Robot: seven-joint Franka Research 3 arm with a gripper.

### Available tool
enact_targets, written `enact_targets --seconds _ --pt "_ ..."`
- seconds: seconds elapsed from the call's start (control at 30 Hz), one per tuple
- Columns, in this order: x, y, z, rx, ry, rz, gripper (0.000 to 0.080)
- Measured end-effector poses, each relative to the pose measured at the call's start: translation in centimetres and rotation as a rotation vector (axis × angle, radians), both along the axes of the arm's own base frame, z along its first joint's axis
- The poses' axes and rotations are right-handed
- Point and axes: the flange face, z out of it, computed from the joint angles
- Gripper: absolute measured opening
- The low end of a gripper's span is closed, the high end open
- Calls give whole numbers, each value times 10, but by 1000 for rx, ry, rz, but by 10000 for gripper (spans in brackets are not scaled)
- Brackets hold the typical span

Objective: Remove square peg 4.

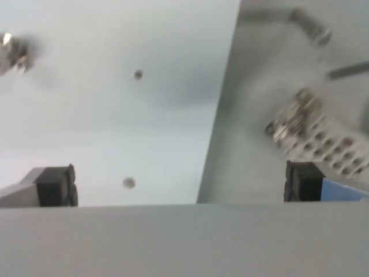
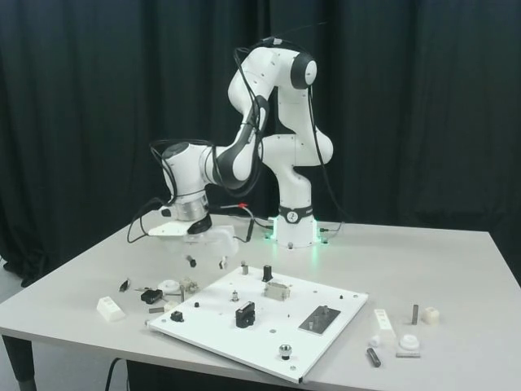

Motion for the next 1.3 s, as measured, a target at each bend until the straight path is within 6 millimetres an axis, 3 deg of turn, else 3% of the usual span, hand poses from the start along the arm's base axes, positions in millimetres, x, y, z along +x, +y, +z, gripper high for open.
enact_targets --seconds 0.7,1.3 --pt "-49 37 -5 -23 79 -92 800" --pt "-76 48 -31 -44 100 -127 800"
